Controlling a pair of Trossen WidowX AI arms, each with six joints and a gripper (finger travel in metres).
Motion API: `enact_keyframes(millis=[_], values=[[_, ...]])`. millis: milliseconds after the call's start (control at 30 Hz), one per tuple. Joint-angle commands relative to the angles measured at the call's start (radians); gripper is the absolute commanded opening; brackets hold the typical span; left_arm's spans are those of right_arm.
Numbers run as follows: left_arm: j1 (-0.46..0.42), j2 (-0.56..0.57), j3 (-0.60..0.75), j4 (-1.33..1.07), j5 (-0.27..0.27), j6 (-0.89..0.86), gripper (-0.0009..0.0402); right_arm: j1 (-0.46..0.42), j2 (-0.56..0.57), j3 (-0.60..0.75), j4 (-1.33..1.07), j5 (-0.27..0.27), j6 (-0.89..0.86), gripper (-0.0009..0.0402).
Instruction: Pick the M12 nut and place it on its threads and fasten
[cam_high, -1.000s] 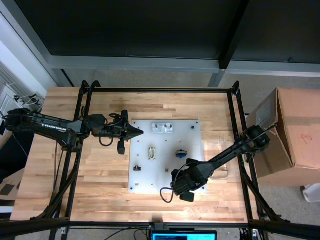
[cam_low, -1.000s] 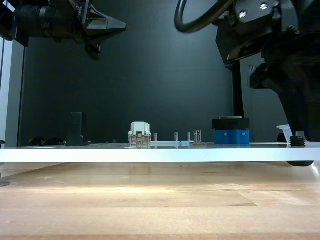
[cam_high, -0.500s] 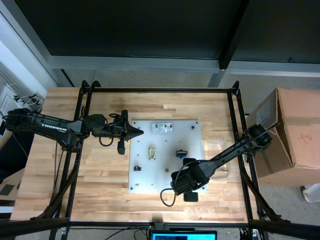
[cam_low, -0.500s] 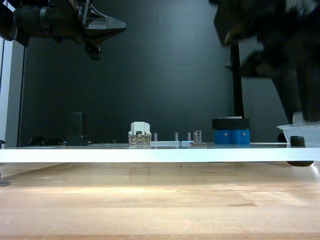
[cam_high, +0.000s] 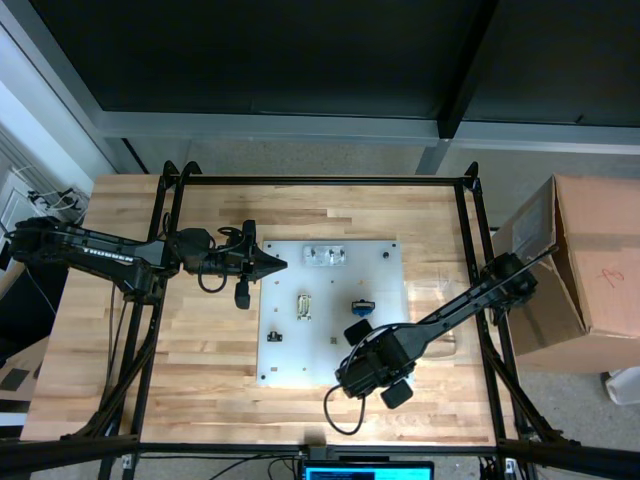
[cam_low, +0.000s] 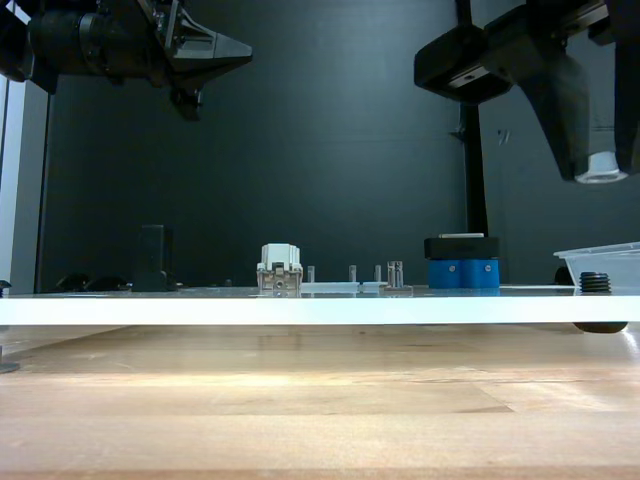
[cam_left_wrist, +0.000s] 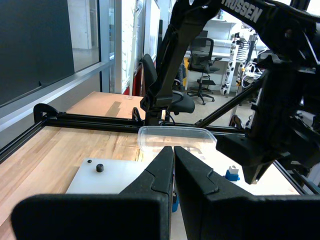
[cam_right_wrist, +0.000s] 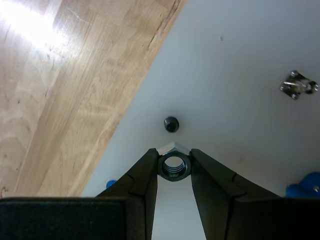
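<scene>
My L gripper hangs high over the white board's far L edge, fingers pinched together on nothing. Further R, my R gripper is clamped on the small silver nut, held in the air above the board's near R part, clear of its black stud. Stud is bare, ribs showing in low view, w/ the clear tray behind it
</scene>
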Motion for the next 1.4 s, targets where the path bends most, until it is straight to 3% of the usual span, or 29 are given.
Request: enact_keyframes(millis=[33, 1400], values=[[0.000, 0.000, 0.000, 0.000, 0.000, 0.000, 0.0000, 0.000, 0.020, 0.009, 0.002, 0.001, -0.002, 0.0004], [0.000, 0.000, 0.000, 0.001, 0.000, 0.000, 0.0000, -0.006, 0.095, -0.052, 0.110, 0.003, -0.053, 0.0004]])
